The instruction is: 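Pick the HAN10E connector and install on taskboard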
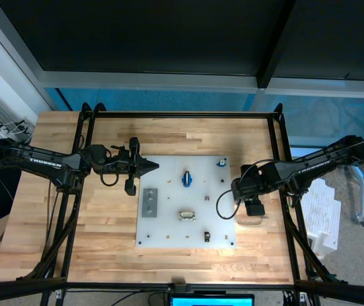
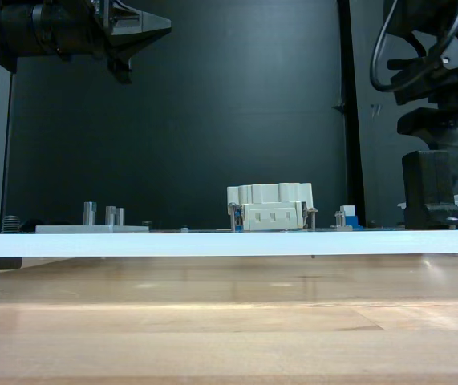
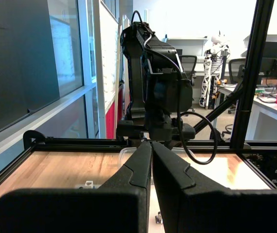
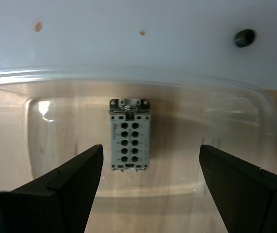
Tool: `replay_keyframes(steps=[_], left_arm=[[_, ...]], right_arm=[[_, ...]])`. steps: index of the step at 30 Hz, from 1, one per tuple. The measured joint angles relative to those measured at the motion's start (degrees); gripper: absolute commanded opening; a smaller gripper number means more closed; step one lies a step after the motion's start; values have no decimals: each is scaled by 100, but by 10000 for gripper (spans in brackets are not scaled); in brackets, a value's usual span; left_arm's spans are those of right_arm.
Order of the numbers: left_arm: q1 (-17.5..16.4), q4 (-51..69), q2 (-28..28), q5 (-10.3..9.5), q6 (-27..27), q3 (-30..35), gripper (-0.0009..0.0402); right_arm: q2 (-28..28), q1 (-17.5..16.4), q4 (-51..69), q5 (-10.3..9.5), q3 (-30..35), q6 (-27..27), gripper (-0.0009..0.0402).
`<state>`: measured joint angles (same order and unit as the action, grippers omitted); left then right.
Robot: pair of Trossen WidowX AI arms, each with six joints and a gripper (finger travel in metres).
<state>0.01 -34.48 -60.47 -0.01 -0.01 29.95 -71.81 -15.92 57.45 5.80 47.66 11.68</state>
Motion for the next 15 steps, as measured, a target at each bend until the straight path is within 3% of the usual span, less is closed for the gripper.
replay_keyframes(steps=[15], left_arm=[[0, 0, 0, -2, 0, -2, 1]], right_arm=[[-369, -63, -496, -140, -304, 114, 277]])
